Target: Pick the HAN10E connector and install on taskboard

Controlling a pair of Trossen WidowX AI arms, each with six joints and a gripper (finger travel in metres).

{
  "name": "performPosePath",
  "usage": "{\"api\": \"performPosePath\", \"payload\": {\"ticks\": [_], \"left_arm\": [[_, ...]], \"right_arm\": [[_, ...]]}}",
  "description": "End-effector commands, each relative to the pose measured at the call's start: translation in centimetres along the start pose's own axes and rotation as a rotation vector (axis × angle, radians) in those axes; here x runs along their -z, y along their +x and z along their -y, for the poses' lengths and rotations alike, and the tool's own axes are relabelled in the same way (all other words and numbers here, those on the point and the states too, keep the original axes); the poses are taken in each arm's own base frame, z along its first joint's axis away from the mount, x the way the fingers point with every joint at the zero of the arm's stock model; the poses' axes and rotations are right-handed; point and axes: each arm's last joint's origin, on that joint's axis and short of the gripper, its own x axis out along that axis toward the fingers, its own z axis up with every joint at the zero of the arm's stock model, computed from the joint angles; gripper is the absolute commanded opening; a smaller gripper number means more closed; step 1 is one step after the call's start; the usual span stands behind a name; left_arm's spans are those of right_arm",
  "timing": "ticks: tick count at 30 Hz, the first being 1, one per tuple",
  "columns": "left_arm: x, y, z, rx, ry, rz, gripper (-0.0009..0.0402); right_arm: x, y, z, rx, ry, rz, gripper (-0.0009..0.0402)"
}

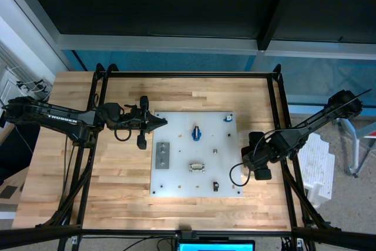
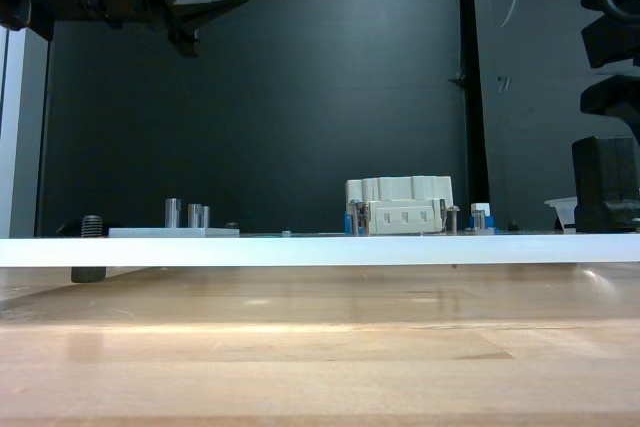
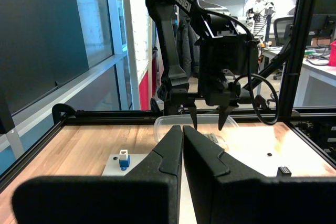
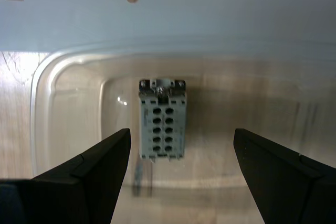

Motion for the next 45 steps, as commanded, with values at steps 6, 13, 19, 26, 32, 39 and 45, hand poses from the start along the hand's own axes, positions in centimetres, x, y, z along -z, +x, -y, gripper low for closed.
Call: {"api": "performPosePath", "payload": {"ticks": [6, 13, 19, 26, 32, 39, 45], "left_arm": [[0.0, 0.0, 0.0, 0.000, 0.000, 0.000, 0.0001], [0.0, 0.0, 0.0, 0.000, 0.000, 0.000, 0.0001], [0.0, 0.0, 0.0, 0.000, 0.000, 0.000, 0.0001], [0.0, 0.0, 0.0, 0.000, 0.000, 0.000, 0.0001], [0.0, 0.0, 0.0, 0.000, 0.000, 0.000, 0.0001], [0.0, 0.0, 0.0, 0.000, 0.000, 0.000, 0.0001], [0.0, 0.0, 0.0, 0.000, 0.000, 0.000, 0.0001]], "right_arm": [[0.6, 0.9, -0.3, -0.002, -0.006, -0.005, 0.0275], [0.9, 2.4, -0.6, -0.023, -0.002, -0.010, 0.0275], [0.9, 2.9, -0.6, -0.024, 0.000, -0.004, 0.0275], [1.2, 3.6, -0.5, -0.027, 0.006, 0.001, 0.0275], [1.4, 4.0, -0.3, -0.028, 0.028, 0.004, 0.0275], [1.3, 4.1, -0.3, -0.030, 0.032, 0.009, 0.0244], [1.3, 4.1, -0.3, -0.030, 0.032, 0.009, 0.0192]]}}
